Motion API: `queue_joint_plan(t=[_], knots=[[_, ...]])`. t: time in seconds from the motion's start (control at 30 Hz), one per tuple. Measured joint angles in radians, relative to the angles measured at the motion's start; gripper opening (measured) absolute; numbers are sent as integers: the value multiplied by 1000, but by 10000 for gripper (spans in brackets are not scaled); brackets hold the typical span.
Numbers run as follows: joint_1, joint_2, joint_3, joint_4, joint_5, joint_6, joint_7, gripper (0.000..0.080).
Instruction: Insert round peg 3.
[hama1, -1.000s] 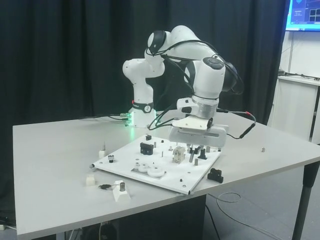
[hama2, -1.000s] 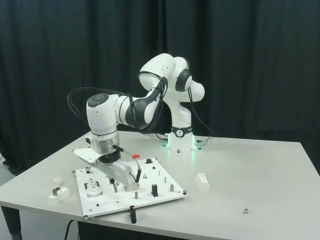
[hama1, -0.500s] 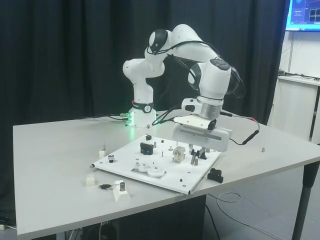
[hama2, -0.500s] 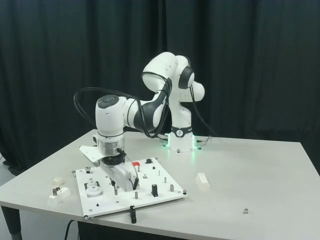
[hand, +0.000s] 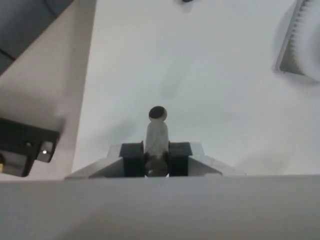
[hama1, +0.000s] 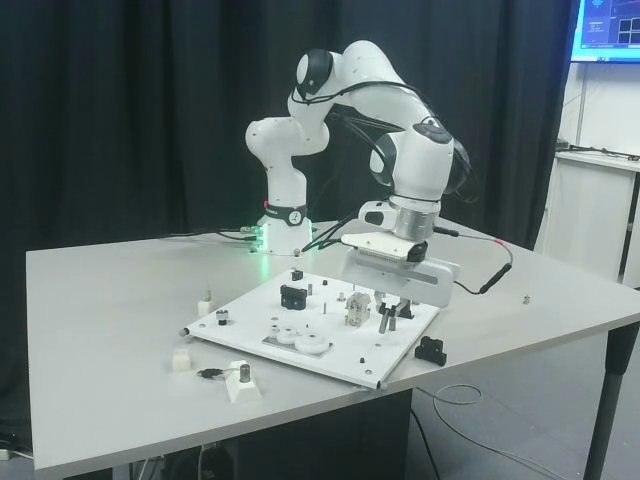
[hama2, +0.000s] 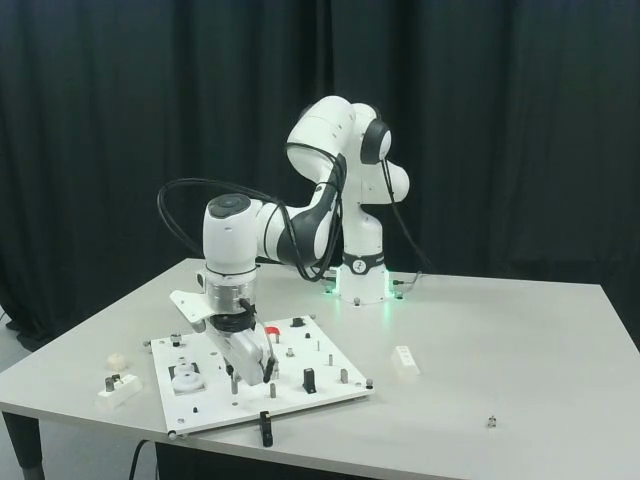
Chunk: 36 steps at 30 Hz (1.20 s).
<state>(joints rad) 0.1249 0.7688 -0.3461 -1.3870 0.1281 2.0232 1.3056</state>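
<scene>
A grey table (hama1: 100, 300) stands before black curtains (hama2: 520, 130); on it lies a white assembly board (hama1: 330, 345) with small fittings.

Nearest the first room camera, off the board's near-left edge, sit a small white block carrying a connector (hama1: 240, 381) and a small white knob (hama1: 181, 360); a black clip (hama1: 431, 349) lies on the table just beside the board's right corner. On the board, white gears (hama1: 302, 341) lie toward the near side; a black bracket (hama1: 292, 296) stands toward the far side; thin upright pins (hama1: 327, 292) stand close to it.

The gripper (hand: 156, 159) hangs over the right half of the board, fingers pointing down; its black pads (hand: 132, 159) are pressed against either side of round peg 3 (hand: 157, 136), a grey cylinder held upright. In the wrist view the peg's lower end meets a dark round spot on the white board; whether it is seated in a hole cannot be told. A toothed white gear (hand: 302, 42) shows at the edge of that view.

Further back, the white arm (hama2: 300, 215) bends up and over from its base (hama1: 280, 235), which is bolted at the far side of the table with green lights at its foot. In the second room view a small white box (hama2: 405, 362) lies on the table right of the board, well apart.
</scene>
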Motion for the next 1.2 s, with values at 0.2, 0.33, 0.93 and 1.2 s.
queue_joint_plan(t=[0.2, 0.33, 0.93, 1.2], knots=[[0, -39, 4, -72, 0, 65, 4, 99], [0, -62, 5, -113, 0, 104, 5, 99], [-14, -86, 7, -206, 64, 197, 0, 99], [-16, -86, 7, -221, 91, 215, -11, 99]])
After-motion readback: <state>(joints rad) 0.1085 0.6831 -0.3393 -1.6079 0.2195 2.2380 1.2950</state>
